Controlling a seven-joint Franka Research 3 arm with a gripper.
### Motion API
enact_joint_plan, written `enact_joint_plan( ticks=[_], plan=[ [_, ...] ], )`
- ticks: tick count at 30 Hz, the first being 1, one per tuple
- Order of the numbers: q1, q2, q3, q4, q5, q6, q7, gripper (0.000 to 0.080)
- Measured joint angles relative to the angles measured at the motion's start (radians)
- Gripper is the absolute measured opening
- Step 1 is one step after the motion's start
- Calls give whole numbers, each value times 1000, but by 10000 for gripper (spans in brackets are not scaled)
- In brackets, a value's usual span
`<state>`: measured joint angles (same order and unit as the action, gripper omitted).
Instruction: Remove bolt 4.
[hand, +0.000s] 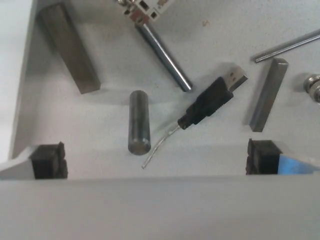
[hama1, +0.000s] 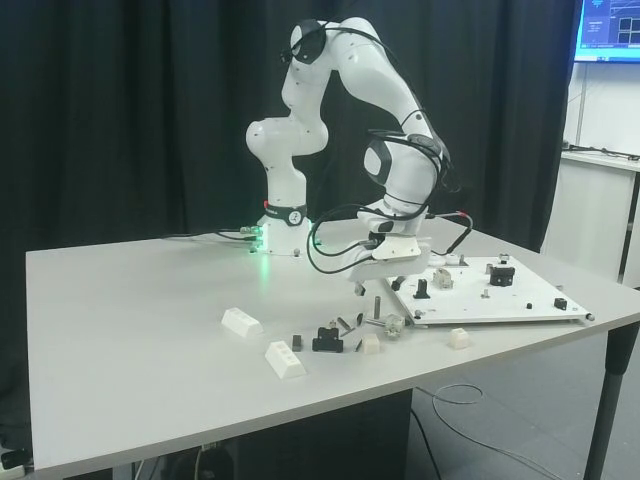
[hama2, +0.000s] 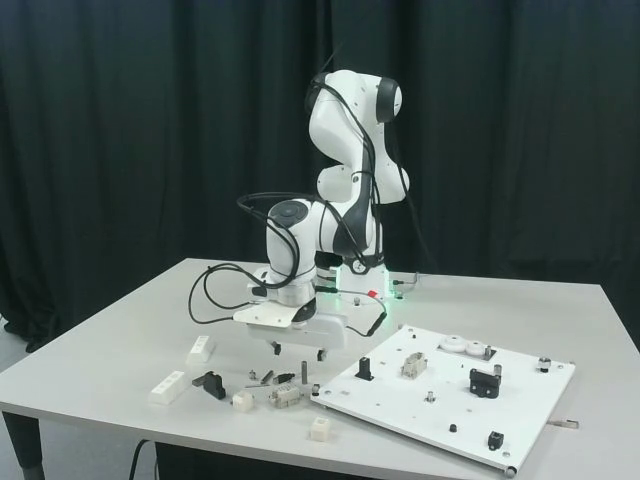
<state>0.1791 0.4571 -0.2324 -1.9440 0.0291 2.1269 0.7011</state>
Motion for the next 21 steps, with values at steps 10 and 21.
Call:
enact_joint_plan(
  ticks=[10, 21],
  plan=[
    [-1, 0, -1, 8, 0, -5, 0, 800],
    [-5, 0, -2, 20, 0, -17, 6, 800]
  ],
)
